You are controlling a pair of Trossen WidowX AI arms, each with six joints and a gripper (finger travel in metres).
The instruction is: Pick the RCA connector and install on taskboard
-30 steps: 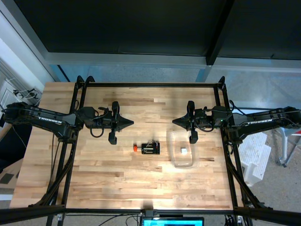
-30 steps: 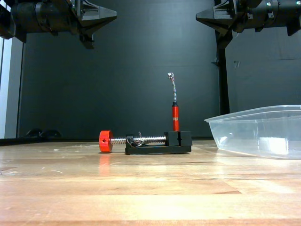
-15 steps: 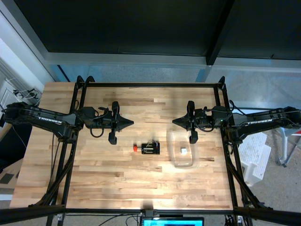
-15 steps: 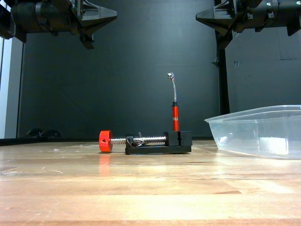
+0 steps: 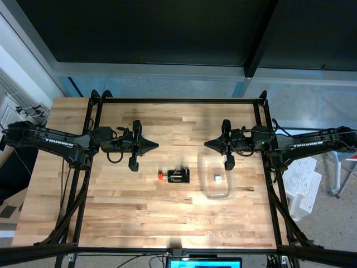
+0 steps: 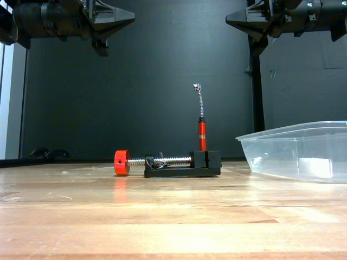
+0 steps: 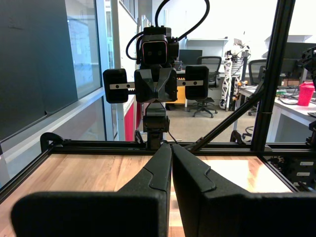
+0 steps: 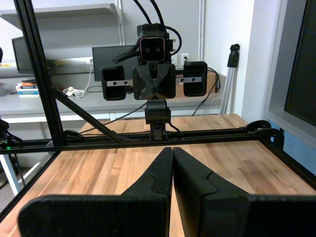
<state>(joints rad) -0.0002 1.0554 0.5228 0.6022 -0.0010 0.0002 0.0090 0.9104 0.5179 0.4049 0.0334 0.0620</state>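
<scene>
red connector [image 6: 201, 135] is seated on the vise [image 6: 182, 164], its cable [image 6: 201, 103] rising free. nothing is changed since a second ago: left gripper [image 7: 171, 146] and right gripper [image 8: 173, 149] are kept closed, empty, parked high. installation is judged complete.

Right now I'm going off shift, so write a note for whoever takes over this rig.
Left gripper: shut, empty, parked high left of the vise.
Right gripper: shut, empty, parked high by the clear tray's far end.
Connector stands upright on the vise, cable rising free, nothing holding it.
White block sits bare in the tray.
Install looks done; perhaps verify seating.
</scene>
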